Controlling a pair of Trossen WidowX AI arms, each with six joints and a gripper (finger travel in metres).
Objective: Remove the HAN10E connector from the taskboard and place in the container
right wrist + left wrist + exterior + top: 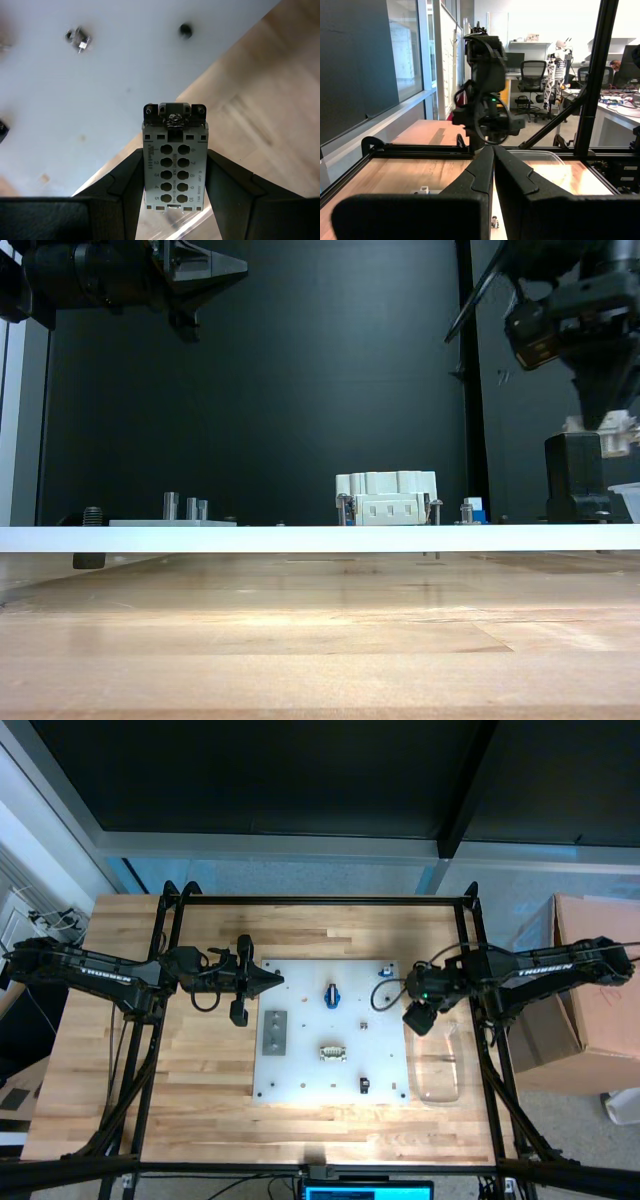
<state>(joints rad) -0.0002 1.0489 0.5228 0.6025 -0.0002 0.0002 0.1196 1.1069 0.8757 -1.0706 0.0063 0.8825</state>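
connector (pixel 174 150) clamped in right gripper (pixel 174 167), hanging clear of its seat (pixel 333 1051) at taskboard's (pixel 300 1070) 3 o'clock edge. i'm judging it light, rigid, slick; flat flanks holding best. left gripper (pixel 493 150) closed, empty, at 10 o'clock.

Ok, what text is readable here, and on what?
"TROSSEN": left arm, right arm.
"5", "10": HAN10E connector, held clear of its seat in the right gripper above the board's right edge; other print too small.
No text: left gripper, shut, above the board's left edge.
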